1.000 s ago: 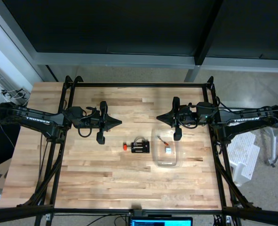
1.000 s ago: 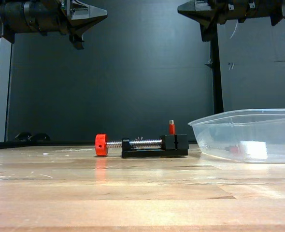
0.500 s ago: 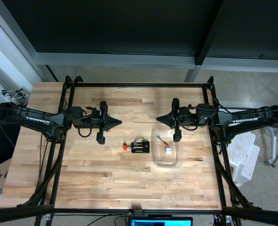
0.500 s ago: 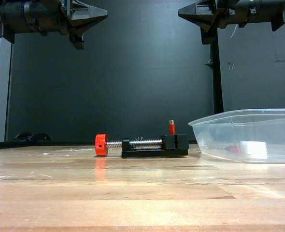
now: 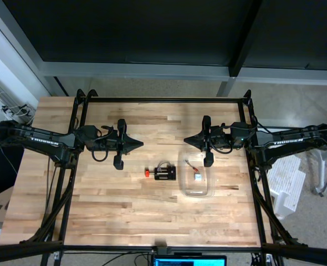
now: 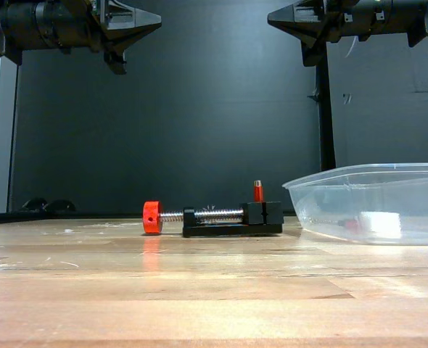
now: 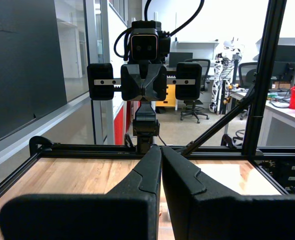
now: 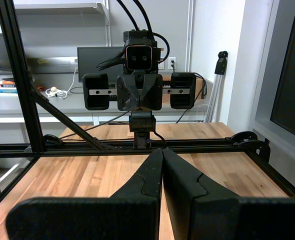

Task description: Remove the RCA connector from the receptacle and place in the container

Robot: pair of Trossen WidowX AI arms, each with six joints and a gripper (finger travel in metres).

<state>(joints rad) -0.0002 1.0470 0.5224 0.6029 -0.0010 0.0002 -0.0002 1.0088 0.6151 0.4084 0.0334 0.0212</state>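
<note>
1. Two pincers, left pincer [image 5: 140, 144] and right pincer [image 5: 187, 139]. Both are black and tapered, clenched on nothing, held high over the worktop [image 5: 124, 210] with tips facing each other.
2. One worktop of pale wood strips with a scratched surface.
3. One black block [image 5: 164, 174], rectangular, with a threaded metal screw and one red-orange knob [image 5: 147, 173]. It lies mid-worktop, just beside the tub.
4. One clear tub [image 5: 198, 189] of see-through plastic with rounded corners.
5. One plug [image 5: 192, 164], slim, silvery and red-tipped, lies inside the tub near one white square piece [image 5: 198, 177].

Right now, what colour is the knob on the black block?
Red-orange knob, clearest in low view. Left gripper and right gripper hang shut above the table.
</note>
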